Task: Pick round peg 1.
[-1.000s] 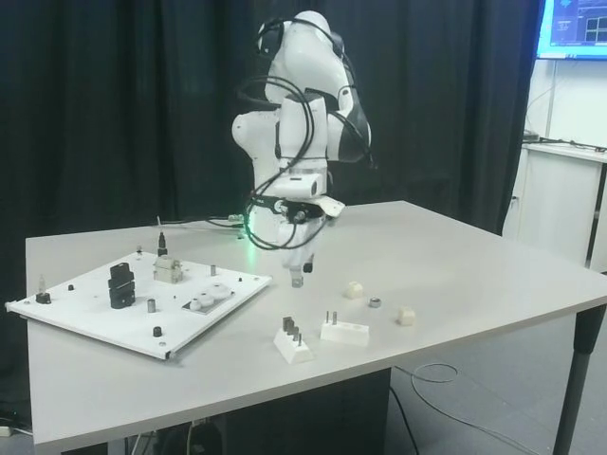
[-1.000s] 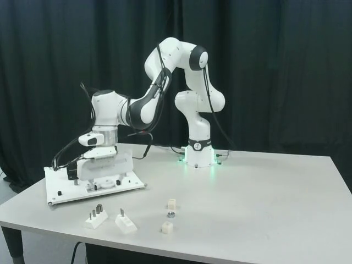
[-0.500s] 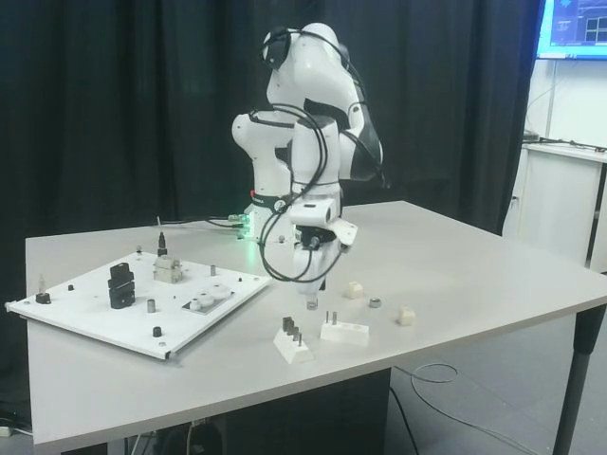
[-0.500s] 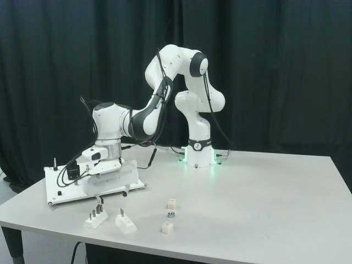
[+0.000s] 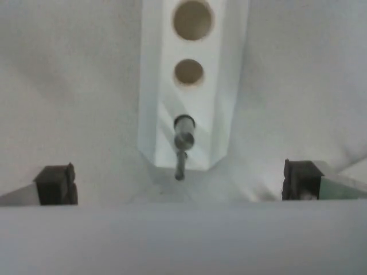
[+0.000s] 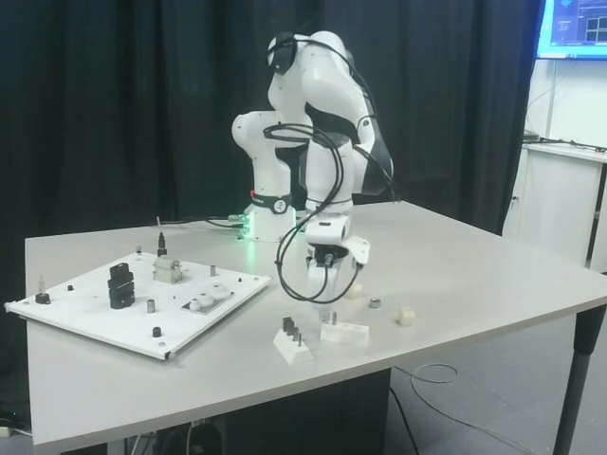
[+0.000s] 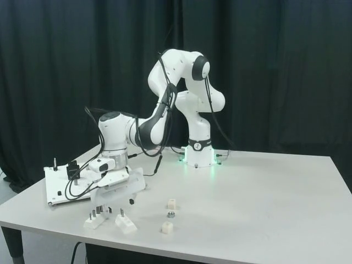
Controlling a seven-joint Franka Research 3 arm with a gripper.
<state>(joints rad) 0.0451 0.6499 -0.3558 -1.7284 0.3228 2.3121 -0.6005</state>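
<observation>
Round peg 1 is a thin grey metal pin standing in the end hole of a small white holder block; the block's other two holes are empty. In the first room view this holder lies near the table's front edge with the peg upright in it. My gripper hangs open just above the peg, one black fingertip on each side and well apart from it. The gripper touches nothing. From the second room view the gripper hovers over the same holder.
A second white holder with several pegs sits close beside the first. A white board carrying black and grey parts lies at the table's left. Two small cubes and a small ring lie to the right.
The arm has swung from the edge of the white board toward the table's front and come down over the single-peg holder. The fingers stay open.
</observation>
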